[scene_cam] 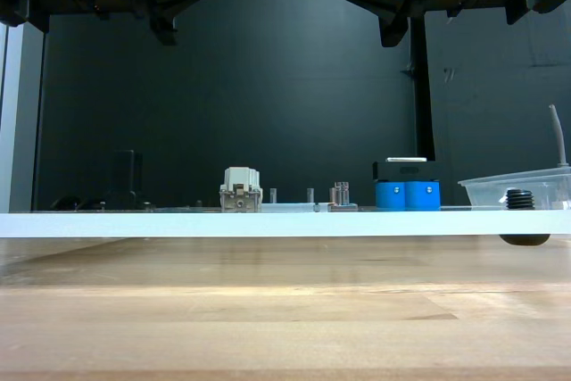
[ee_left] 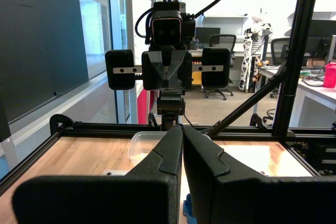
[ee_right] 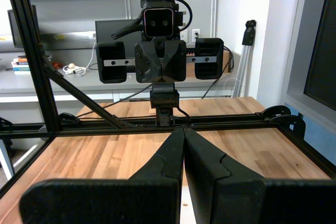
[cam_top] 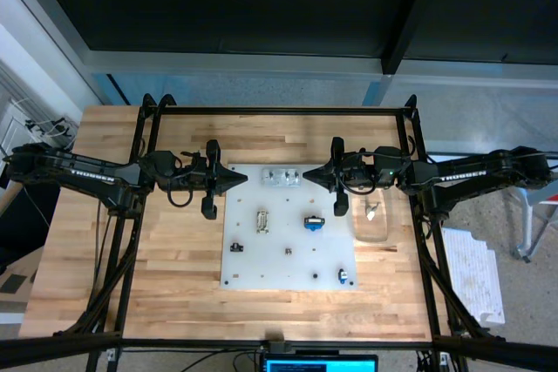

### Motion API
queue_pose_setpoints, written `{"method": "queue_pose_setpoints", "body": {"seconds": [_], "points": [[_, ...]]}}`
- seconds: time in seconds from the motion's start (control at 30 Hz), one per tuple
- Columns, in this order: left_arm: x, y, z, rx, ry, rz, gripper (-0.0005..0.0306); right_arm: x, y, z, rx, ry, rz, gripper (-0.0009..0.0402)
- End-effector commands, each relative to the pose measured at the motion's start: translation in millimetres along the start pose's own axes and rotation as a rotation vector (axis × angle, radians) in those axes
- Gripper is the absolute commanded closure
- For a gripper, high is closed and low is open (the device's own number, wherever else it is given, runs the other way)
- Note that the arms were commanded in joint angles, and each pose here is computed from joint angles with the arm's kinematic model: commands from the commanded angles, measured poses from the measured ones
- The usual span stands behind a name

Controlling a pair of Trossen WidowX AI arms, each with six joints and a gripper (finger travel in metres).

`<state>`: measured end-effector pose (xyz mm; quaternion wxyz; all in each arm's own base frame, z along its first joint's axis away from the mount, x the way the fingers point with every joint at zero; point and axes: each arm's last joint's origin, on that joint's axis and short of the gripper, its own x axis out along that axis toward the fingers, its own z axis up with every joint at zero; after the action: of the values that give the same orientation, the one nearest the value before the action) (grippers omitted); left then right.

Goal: Pick the RJ45 connector and install on taskboard

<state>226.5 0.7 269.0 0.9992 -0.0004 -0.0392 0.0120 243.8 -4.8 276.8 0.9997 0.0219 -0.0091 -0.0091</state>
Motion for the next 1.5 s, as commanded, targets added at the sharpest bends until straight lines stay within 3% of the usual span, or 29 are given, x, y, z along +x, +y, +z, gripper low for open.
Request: {"method": "queue_pose_setpoints", "body": {"seconds": [0.03, 0.7, 1.1, 1.5], "points": [[0.0, -0.1, 0, 0.000, 0.000, -0.001, 0.0300, 0.1, -0.2, 0.1, 0.000, -0.001, -0.008, 0.0393], [0.0, 0.0, 0, 0.000, 0.000, 0.000, 0.0300, -4.8, 0.1, 6.6, 0.018, -0.007, -0.009, 0.0393], [0.0, -0.1, 0, 0.000, 0.000, -0.001, 0.0300, -16.8, 0.9, 22.4, 0.014, 0.403, -0.028, 0.0393], [0.0, 0.0, 0, 0.000, 0.000, 0.000, 0.0300, -45.8, 3.0, 47.0, 0.021, 0.810, -0.048, 0.0393]]}}
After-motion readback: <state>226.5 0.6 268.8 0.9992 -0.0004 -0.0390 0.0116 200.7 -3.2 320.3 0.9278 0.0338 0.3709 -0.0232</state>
